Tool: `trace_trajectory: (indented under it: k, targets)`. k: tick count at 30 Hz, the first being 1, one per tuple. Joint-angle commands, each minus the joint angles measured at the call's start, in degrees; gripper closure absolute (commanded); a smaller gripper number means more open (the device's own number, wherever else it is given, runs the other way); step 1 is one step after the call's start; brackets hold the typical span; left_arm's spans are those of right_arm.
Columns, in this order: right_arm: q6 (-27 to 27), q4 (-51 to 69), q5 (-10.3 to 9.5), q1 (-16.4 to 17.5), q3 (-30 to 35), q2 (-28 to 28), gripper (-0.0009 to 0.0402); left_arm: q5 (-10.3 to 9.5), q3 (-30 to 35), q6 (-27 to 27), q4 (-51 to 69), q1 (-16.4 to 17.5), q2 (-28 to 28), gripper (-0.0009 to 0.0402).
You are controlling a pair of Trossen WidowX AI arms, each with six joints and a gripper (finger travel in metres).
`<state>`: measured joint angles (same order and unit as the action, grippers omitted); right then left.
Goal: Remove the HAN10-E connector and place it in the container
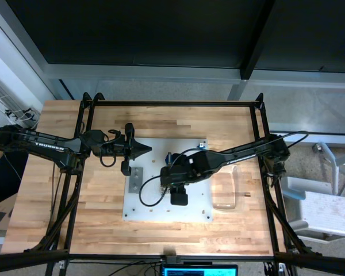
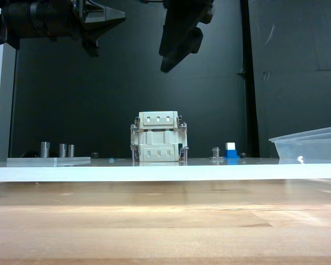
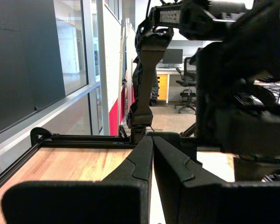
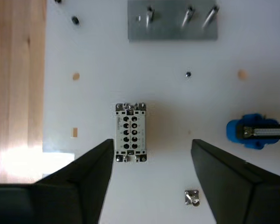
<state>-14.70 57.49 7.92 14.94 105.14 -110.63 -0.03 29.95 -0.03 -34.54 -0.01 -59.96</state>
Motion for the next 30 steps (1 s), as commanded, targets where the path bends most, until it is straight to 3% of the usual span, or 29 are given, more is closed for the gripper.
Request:
trace_trajectory:
  k: [1, 7, 15, 30]
  targets:
    - [-0.5, 3.3, 0.09, 0.9, 4.4, -3.2, 0.0130, 0.02, 0.0, 0.0, 0.0, 0.0, 0.0, 0.0393]
    - [-1.2, 6.2, 0.11, 1.8, 8.8, -7.8, 0.0121, 0.02, 0.0, 0.0, 0.0, 0.0, 0.0, 0.0393]
    - [-0.1, 5.9, 1.09, 1.8, 8.3, -10.8, 0.0121, 0.02, 0.0, 0.0, 0.0, 0.0, 0.0, 0.0393]
    - [1.7, 4.0, 1.01, 1.2, 6.7, -12.9, 0.0121, 0.02, 0.0, 0.0, 0.0, 0.0, 0.0, 0.0393]
